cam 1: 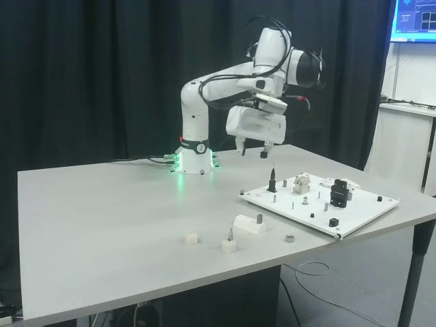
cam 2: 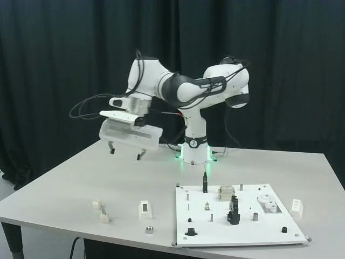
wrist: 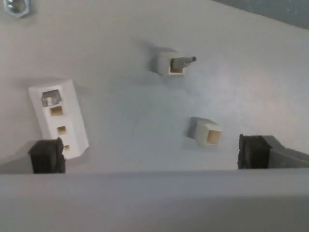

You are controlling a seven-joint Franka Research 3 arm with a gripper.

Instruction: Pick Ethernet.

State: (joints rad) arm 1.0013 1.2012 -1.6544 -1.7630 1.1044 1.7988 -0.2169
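White and empty, the tool [cam 1: 253, 151] is hanging high above the grey surface [cam 1: 102, 211], its two fingers spread wide apart and gripping nothing. Below it and toward the surface's front edge, the long white block [wrist: 58, 118] with the Ethernet plug [wrist: 51, 98] is lying, well apart. In the wrist view its long axis is running nearly across the line between the fingertips.
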